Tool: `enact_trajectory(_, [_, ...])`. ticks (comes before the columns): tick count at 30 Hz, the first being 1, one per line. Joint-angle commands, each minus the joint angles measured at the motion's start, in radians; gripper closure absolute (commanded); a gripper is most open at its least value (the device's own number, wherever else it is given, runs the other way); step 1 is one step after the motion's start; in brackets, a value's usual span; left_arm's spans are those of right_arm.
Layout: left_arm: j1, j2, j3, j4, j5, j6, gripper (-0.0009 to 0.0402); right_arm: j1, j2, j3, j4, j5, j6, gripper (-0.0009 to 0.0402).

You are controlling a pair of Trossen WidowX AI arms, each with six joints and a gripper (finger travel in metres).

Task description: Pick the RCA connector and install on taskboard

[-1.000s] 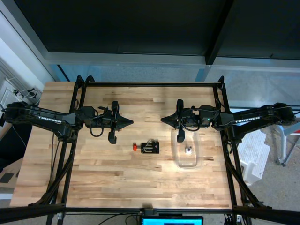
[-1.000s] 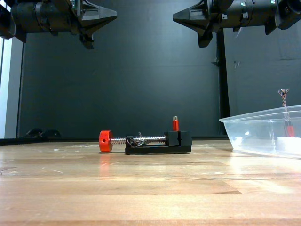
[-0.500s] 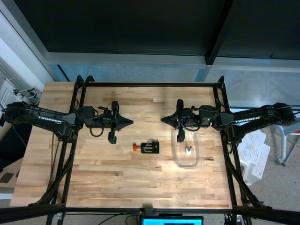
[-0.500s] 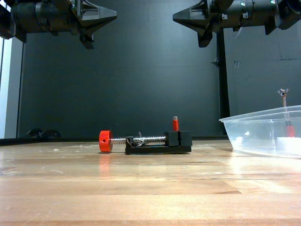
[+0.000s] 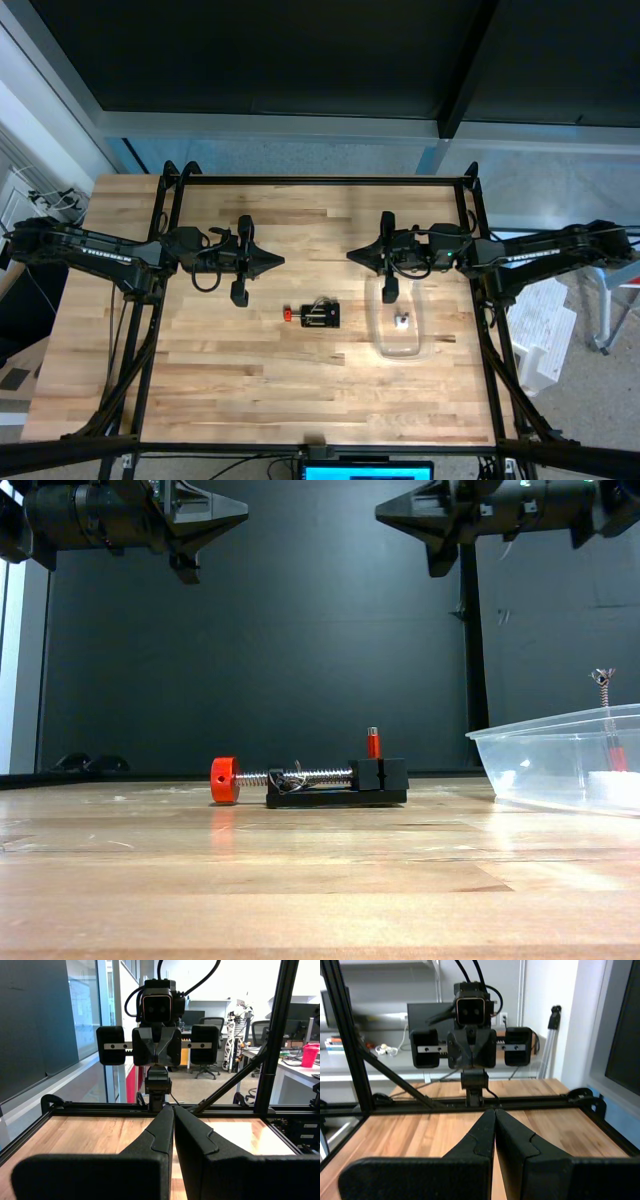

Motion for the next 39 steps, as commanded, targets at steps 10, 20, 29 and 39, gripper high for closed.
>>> enact_trajectory(10, [0.000,0.001,0.000,0.000,0.000,0.000,0.0393,0.002,-0.182,0.000,-0.427,0.031,0.043,0.0393])
enact_trajectory(20, [0.000,0.000,0.000,0.000,0.000,0.000,0.0393,0.011,-0.206,0.068,-0.755,0.029,0.060,0.0393])
enact_trajectory(29, [0.000,0.000,0.000,0.000,0.000,0.000,0.0393,0.020,-0.206,0.187,-1.079,0.026,0.054,0.0393])
enact_trajectory(39, [0.000,0.000,0.000,0.000,0.000,0.000,0.0393,0.128,-0.206,0.251,-1.318,0.031,0.108,0.0393])
